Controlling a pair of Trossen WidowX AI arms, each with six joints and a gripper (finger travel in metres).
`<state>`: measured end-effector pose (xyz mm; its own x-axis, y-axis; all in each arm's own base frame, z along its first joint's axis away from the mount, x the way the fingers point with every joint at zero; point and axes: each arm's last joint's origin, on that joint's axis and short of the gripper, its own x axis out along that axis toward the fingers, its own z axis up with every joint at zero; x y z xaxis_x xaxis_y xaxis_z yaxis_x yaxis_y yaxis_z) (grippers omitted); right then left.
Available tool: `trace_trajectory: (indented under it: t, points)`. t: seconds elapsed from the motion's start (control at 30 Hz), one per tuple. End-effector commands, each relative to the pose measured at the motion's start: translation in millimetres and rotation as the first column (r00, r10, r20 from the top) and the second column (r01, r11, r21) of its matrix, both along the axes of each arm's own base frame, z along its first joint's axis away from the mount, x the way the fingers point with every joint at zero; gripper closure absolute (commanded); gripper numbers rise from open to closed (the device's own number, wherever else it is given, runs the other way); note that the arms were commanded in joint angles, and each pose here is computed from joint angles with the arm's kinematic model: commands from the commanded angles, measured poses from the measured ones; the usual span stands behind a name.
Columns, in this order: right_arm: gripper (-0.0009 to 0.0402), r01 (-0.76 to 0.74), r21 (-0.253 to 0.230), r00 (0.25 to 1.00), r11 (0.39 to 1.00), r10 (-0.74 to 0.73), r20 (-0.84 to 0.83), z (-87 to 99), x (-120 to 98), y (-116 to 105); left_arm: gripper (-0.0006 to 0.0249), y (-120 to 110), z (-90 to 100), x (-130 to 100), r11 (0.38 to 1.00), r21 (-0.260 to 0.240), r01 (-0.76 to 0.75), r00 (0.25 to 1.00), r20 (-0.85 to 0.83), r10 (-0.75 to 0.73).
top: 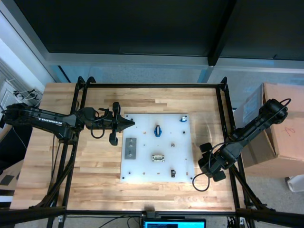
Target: Remove the HAN10E connector from the taskboard and place in the container
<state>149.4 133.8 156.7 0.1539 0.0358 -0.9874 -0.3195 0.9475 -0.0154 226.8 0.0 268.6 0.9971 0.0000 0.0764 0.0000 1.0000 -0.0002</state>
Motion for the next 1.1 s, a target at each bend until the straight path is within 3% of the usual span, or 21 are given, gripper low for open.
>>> trace_trajectory:
  t: [0.03,0.17,0.3,0.47,0.67,0.8,1.1]
  points:
    - [0.0311,0.0,0.003,1.0,1.0,0.0,-0.001,0.5,-0.1,0.1,0.0243,0.1,-0.1,0.1,1.0,0.0,0.0,1.0,0.0,0.0]
    - [0.0353,0.0,0.015,1.0,1.0,0.0,0.013,6.0,0.2,0.4,0.0243,0.0,-0.1,0.1,1.0,0.0,0.0,1.0,0.0,0.0]
    - [0.038,0.0,0.019,1.0,1.0,-0.001,0.022,22.7,-0.2,-0.2,0.0243,0.1,-0.1,0.1,1.0,0.0,0.0,1.0,0.0,0.0]
    - [0.0391,0.015,0.017,1.0,1.0,-0.016,0.02,51.2,-3.7,-7.3,0.0243,0.1,-0.1,0.1,1.0,0.0,0.0,1.0,0.0,0.0]
    - [0.0391,0.112,0.03,0.993,0.993,-0.113,0.035,79.6,-5.4,-31.9,0.0243,0.1,-0.1,0.1,1.0,0.0,0.0,1.0,0.0,0.0]
    - [0.0391,0.21,0.047,0.976,0.977,-0.212,0.056,86.5,-5.1,-53.4,0.0243,0.0,-0.1,0.1,1.0,0.0,0.0,1.0,0.0,0.0]
    - [0.0391,0.439,0.001,0.898,0.898,-0.439,0.03,82.1,3.6,-100.3,0.0243,0.1,-0.1,0.1,1.0,0.0,0.0,1.0,0.0,0.0]
